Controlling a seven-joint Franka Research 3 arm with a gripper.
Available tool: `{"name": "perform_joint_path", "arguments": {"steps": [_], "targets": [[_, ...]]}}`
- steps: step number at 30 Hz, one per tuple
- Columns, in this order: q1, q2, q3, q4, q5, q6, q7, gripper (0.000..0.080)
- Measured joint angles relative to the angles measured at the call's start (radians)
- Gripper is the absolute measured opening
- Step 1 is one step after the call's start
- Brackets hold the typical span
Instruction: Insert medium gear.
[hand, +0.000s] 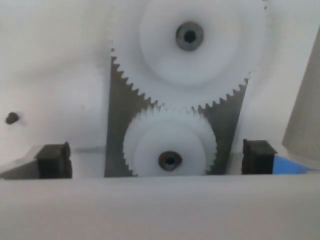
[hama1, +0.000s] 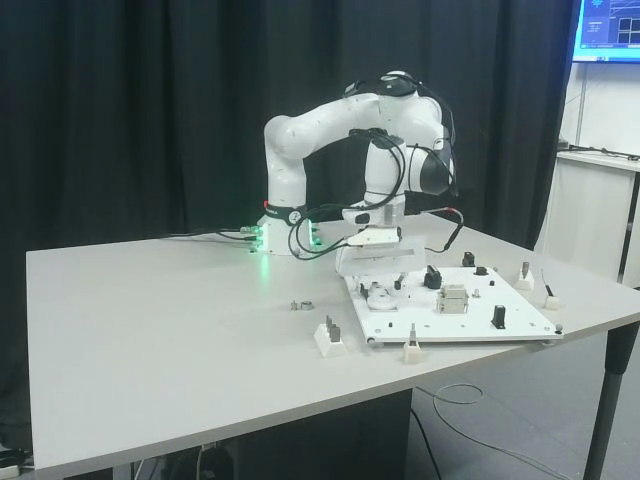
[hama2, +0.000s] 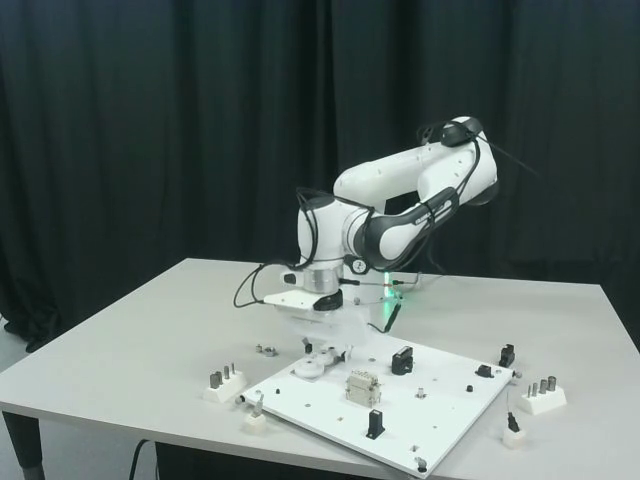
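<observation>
Wrist view: two white gears sit meshed on a grey plate (hand: 117, 125) set in the white board (hand: 55, 75). The medium gear (hand: 170, 149) is the smaller of the two, a toothed white disc with a raised hub and a dark pin through its centre bore; it lies flat on the plate, its teeth engaging those of the large gear (hand: 192, 47). The hand (hand: 155, 160) is released: its two black fingertips (hand: 52, 160) stand wide apart on either side of the medium gear, touching nothing. Room views: the hand (hama1: 372, 262) hovers low over the board (hama1: 520, 322) on the grey worktop (hama1: 150, 320). Small white holders (hama2: 222, 388) carrying upright pegs stand on the worktop beside the board (hama2: 440, 420).
</observation>
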Motion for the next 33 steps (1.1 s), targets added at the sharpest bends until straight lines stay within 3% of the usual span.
{"name": "perform_joint_path", "arguments": {"steps": [5, 7, 13, 26, 33], "targets": [[0.01, 0.002, -0.033, 0.0, -0.047, -0.004, -0.003, 0.0752], [0.01, 0.003, -0.042, 0.0, -0.065, -0.004, -0.003, 0.079], [0.005, 0.005, -0.054, -0.003, -0.095, -0.004, -0.007, 0.079], [-0.018, 0.004, -0.043, -0.028, -0.091, 0.013, -0.062, 0.08], [-0.036, 0.004, -0.024, -0.029, -0.064, 0.031, -0.064, 0.08]]}}
